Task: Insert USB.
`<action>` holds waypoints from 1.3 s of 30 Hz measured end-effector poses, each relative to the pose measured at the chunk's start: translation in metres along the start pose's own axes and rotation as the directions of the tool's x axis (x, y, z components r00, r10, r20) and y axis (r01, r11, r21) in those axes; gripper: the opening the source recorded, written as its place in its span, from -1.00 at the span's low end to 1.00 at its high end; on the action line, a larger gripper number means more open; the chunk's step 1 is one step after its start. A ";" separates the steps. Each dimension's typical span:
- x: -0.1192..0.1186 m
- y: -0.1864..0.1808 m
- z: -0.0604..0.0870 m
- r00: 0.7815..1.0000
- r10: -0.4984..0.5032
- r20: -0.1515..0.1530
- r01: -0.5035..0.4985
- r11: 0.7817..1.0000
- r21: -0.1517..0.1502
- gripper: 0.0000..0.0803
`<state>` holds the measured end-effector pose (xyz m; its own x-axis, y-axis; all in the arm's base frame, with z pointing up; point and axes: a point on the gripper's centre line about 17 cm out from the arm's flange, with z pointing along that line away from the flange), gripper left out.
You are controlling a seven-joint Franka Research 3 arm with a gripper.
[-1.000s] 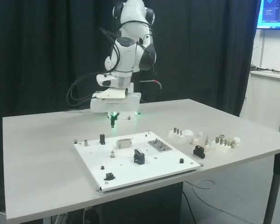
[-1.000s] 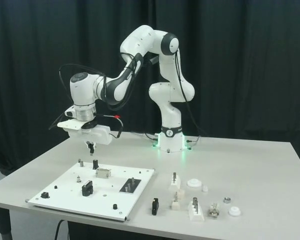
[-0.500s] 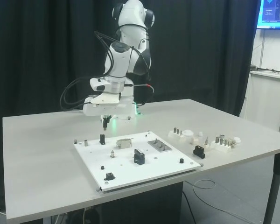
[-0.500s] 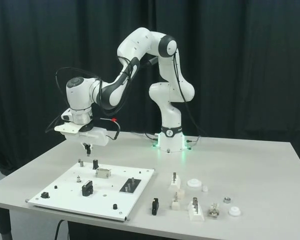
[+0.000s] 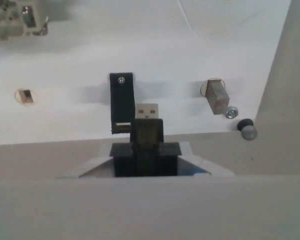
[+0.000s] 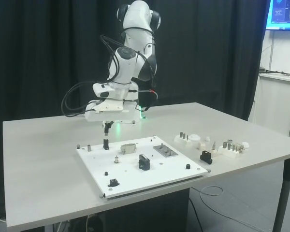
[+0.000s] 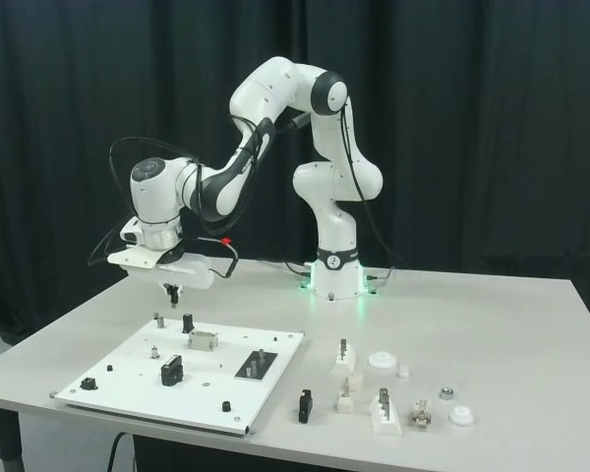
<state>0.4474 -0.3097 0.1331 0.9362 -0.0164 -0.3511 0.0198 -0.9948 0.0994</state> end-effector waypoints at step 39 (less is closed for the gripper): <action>-0.018 -0.002 0.019 0.995 -0.074 0.072 0.072 0.997 0.029 -0.77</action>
<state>0.4239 -0.3093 0.1211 0.9045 0.0503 -0.4234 0.0772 -0.9959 0.0467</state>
